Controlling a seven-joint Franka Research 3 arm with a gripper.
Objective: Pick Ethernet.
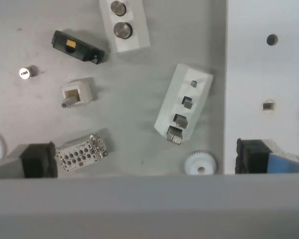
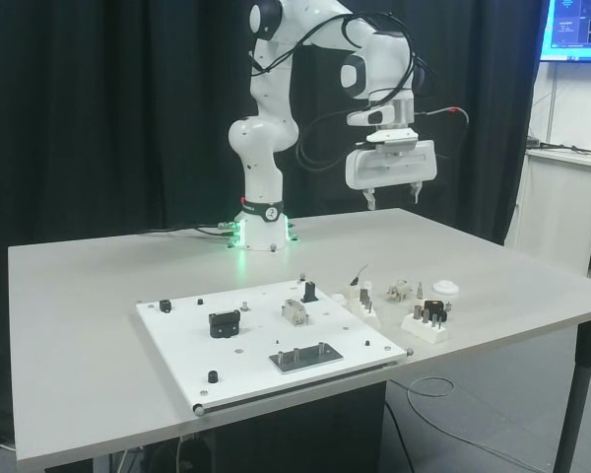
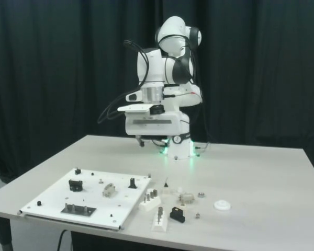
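Observation:
The Ethernet connector [image 1: 78, 93] looks like a small white block with a square recess and a short stub; it lies on the grey table [image 1: 30, 114] among loose parts. In the first room view the same connector [image 2: 361, 289] sits just off the white board's corner. My gripper [image 1: 144, 159] hangs high above the table, open wide, with nothing between its black fingertips [image 1: 37, 159]. The room views show the gripper [image 2: 394, 199] [image 3: 154, 142] well above the parts, touching none of them.
Around the connector lie a black plug [image 1: 77, 46], a metal multi-pin connector [image 1: 82, 153], a small metal cylinder [image 1: 27, 72], a white gear [image 1: 200, 163] and two white peg holders [image 1: 124, 22] [image 1: 183, 104]. The white assembly board [image 1: 266, 74] [image 2: 266, 330] borders the parts.

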